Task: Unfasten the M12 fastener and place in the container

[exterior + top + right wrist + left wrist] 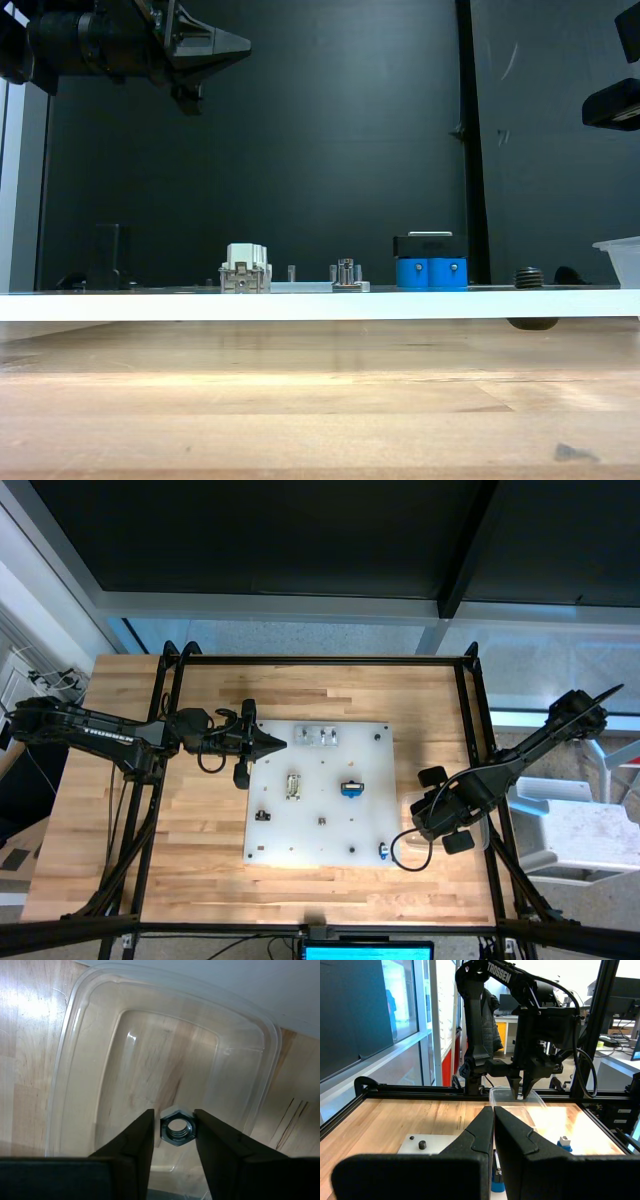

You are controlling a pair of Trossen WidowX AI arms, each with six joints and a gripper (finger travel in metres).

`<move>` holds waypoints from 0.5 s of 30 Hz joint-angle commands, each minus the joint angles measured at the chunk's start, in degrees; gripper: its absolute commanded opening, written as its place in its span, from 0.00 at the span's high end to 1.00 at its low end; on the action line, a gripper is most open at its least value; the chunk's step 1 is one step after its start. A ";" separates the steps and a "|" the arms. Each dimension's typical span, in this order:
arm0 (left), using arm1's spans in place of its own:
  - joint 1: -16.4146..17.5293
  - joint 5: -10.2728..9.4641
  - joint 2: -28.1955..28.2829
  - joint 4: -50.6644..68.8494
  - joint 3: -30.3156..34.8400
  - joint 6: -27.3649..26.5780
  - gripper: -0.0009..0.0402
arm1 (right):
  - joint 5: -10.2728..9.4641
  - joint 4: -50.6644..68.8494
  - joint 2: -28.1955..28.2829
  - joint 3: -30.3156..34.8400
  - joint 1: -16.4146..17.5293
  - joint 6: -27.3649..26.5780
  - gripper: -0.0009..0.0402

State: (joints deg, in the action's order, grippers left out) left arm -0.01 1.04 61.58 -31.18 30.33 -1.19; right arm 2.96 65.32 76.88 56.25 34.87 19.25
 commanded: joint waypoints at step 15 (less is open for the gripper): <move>0.02 0.02 0.02 -0.02 0.00 0.02 0.98 | 0.00 -0.02 0.07 0.02 0.00 0.00 0.49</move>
